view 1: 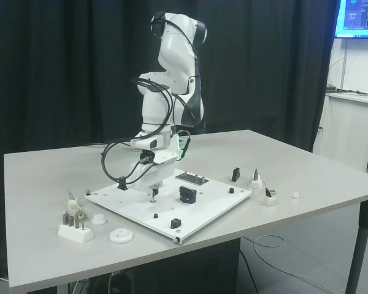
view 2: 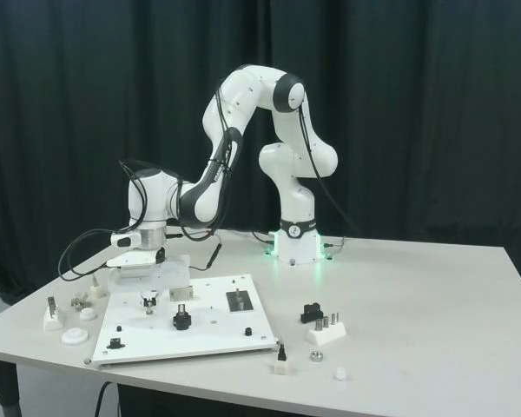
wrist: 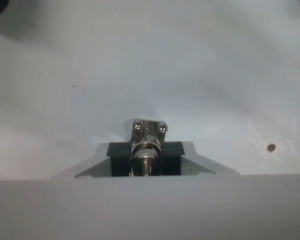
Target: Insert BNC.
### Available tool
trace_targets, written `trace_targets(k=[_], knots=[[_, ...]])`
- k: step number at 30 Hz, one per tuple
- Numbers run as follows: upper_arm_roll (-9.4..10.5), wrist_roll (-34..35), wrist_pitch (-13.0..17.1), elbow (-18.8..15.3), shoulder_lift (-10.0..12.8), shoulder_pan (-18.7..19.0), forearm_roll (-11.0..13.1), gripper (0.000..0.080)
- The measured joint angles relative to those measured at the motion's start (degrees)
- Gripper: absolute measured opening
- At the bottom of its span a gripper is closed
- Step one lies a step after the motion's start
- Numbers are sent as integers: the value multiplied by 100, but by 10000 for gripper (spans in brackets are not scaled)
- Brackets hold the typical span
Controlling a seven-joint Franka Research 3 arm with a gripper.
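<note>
Inspection record, end effector outward.

My gripper (wrist: 146, 169) was closed to a narrow gap on the metal connector (wrist: 146, 157). In the wrist view a black pad (wrist: 119, 159) sat tight against each side of the connector's round body. A square flange (wrist: 149, 128) with two screw heads showed directly beyond that body, lying against the white board (wrist: 90, 90). I could not tell whether the connector was fully seated.

In the first room view the gripper (view 1: 153, 184) pointed straight down over the left part of the board (view 1: 218, 199), with the connector (view 1: 152, 196) standing upright beneath it, touching the board. In the second room view the gripper (view 2: 146, 274) hung above the board's far left corner.

A black cable (view 1: 110, 165) looped from my wrist down to a clip on the board's left edge. My white arm (view 2: 243, 104) arched up and back to its base (view 2: 297, 243), bolted at the far side of the grey table (view 1: 294, 165); green light glowed at the base.

Elsewhere on the board, a black block (view 1: 187, 195) stood right of the connector, well apart. Off the board, a white stand with pins (view 1: 73, 226) and two white discs (view 1: 119, 236) lay near left. Several small parts (view 1: 269, 197) lay to the right. Black curtains (view 2: 434, 113) closed the background.
</note>
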Motion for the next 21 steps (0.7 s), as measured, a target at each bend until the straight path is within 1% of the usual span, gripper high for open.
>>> trace_targets(k=[11, 21], knots=[[-3, 0, 140, 0, 28, -6, 0, 121], [11, 0, 196, 2, 38, -1, 7, 121]])
